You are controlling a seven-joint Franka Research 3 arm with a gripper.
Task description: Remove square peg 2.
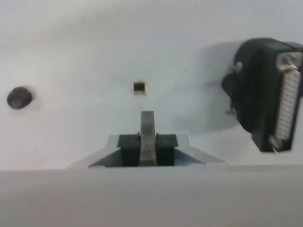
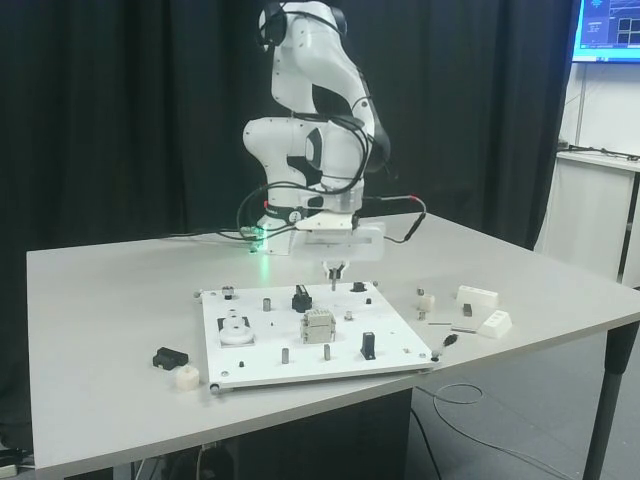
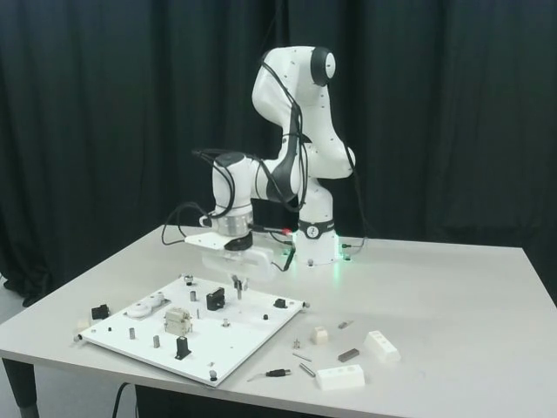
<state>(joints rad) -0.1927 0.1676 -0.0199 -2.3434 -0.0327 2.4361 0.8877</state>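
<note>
Above the far part of the white board [image 2: 250, 362], the hand [image 1: 147, 150], clamped on the peg [image 1: 147, 130], should lift straight up, clear of the square hole [image 1: 138, 87].

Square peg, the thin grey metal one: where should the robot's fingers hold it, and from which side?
By its top end, coming straight down from above. The thin grey metal square peg hangs upright with flat sides, so the black fingers can press on two opposite faces. Here they pinch it just so.

Grey table [image 3: 452, 287], white board [image 3: 252, 335], white blocks [image 3: 341, 377], small loose parts [image 3: 348, 354]
</note>
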